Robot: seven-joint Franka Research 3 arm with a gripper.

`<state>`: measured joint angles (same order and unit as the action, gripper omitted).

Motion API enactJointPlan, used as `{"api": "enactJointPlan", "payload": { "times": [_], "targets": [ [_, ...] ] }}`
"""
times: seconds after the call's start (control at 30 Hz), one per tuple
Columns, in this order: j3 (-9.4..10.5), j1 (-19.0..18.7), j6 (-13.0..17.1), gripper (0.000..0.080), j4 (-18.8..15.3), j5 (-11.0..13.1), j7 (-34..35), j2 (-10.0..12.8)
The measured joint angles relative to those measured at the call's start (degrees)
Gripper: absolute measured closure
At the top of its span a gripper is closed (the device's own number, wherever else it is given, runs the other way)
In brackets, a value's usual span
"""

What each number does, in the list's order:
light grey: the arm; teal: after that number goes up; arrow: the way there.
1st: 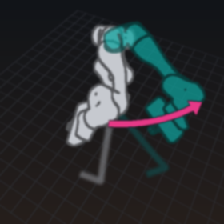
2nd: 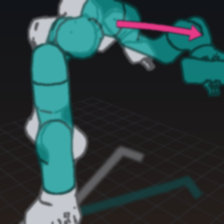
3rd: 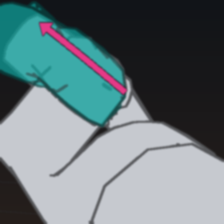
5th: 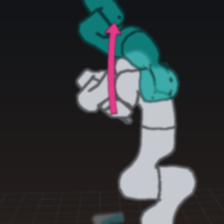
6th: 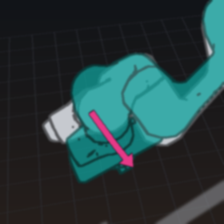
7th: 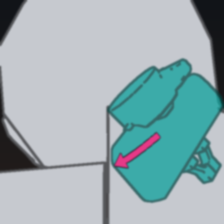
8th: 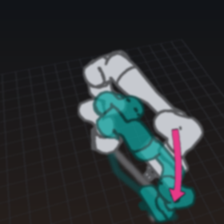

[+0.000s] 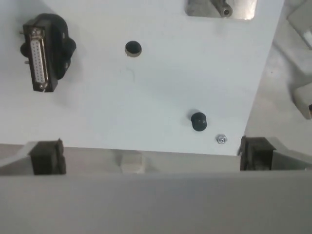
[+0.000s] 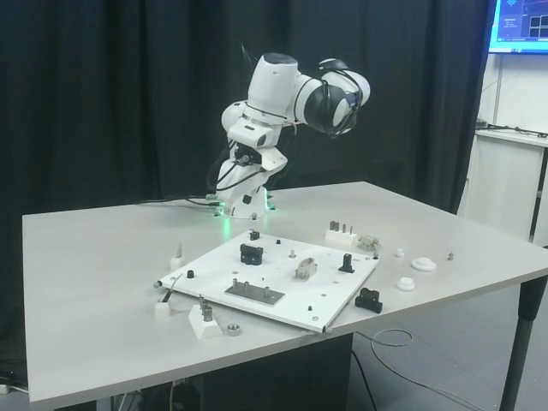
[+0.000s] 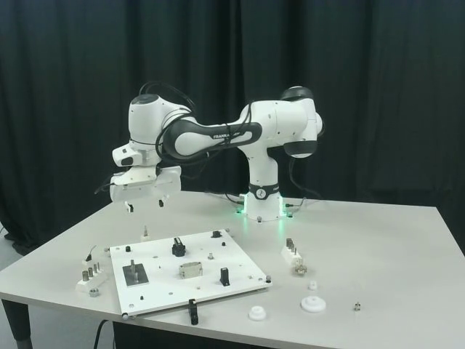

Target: Pick Ethernet.

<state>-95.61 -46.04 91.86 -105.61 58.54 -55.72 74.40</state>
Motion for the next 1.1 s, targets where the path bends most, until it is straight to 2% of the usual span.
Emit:
{"api": "enactJointPlan", "payload": {
  "times": [0.37,0.63,0.9,1.1],
  "targets": [
    [0.71,-0.2,1.7,0.0003,-0.7,-2.8,-1.2,0.1],
    [2.1,-0.2,5.3,0.0003,-4.4,-4.5,-2.8,0.3],
    [3.46,-0.2,9.2,0.0003,-9.3,-4.4,-6.6,0.4],
    [4.53,-0.5,12.0,0.0003,-13.1,-2.6,-9.2,0.4]
  ]
}}
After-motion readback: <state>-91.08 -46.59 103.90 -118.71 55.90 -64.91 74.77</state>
